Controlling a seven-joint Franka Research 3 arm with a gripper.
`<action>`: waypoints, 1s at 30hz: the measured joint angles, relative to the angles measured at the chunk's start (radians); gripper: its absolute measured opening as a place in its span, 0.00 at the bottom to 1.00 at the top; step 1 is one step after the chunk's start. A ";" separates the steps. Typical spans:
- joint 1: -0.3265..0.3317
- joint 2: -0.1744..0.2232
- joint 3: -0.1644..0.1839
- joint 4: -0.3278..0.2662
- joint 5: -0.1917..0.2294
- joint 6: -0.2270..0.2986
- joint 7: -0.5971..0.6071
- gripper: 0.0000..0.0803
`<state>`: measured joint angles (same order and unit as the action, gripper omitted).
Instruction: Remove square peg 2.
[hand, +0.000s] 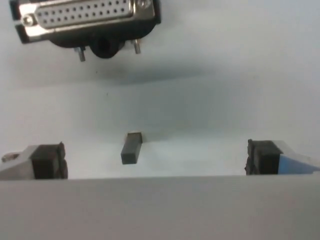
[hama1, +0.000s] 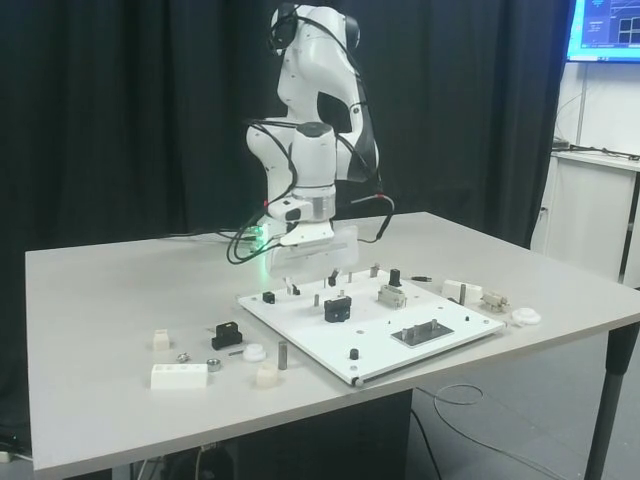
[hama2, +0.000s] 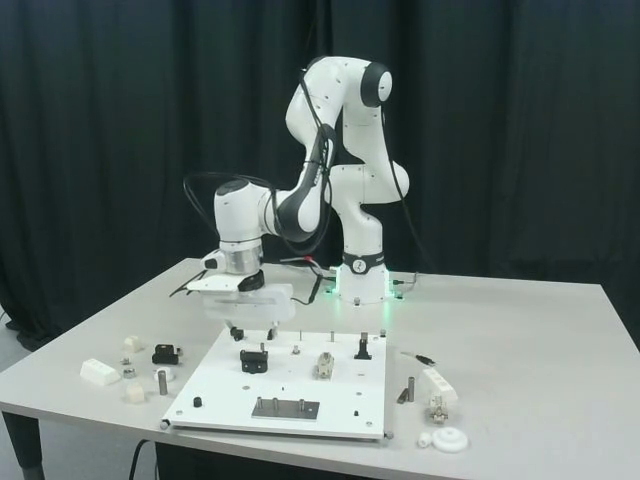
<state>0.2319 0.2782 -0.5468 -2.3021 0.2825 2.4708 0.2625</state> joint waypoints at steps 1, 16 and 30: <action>0.002 0.000 0.000 -0.007 0.000 0.009 0.000 1.00; 0.022 0.000 0.004 -0.078 0.011 0.103 0.002 1.00; 0.028 0.006 0.011 -0.101 0.041 0.139 0.004 1.00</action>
<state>0.2600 0.2843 -0.5356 -2.4028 0.3230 2.6098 0.2660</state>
